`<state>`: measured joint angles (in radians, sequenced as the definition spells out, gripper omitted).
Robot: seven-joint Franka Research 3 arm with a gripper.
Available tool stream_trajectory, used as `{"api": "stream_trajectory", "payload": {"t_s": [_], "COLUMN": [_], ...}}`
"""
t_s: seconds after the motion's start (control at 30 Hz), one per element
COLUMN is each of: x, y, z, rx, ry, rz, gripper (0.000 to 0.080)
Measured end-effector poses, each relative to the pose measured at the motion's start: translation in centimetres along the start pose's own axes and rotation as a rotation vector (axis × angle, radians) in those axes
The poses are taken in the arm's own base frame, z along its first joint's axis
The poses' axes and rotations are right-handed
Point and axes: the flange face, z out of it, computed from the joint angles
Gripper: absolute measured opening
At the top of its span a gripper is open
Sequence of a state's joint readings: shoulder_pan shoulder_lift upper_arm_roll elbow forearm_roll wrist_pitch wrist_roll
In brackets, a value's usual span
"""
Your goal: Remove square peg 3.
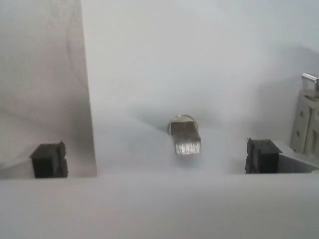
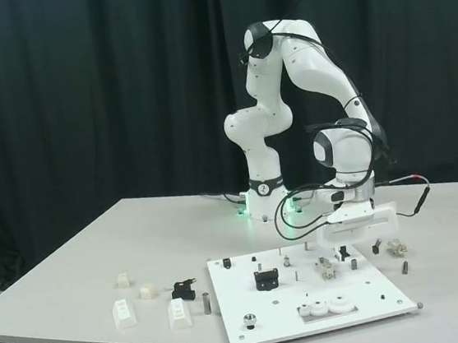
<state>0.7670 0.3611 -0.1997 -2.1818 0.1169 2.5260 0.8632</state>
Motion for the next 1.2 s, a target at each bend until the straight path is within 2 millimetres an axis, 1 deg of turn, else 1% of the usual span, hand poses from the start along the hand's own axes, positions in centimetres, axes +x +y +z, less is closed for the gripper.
{"api": "stream_trajectory", "payload": {"t_s": [0.63,1.0,1.03,1.2], "x": [0.6,1.0,1.0,1.1], "y": [0.4,0.6,0.6,0.7], "z": [2.0,2.5,2.6,2.7], "rx": [0.000,0.005,0.006,0.006], "ry": [0.011,0.017,0.017,0.015], "rz": [0.011,-0.005,-0.006,-0.009], "gripper": [0.0800,0.0800,0.0528,0.0528]}}
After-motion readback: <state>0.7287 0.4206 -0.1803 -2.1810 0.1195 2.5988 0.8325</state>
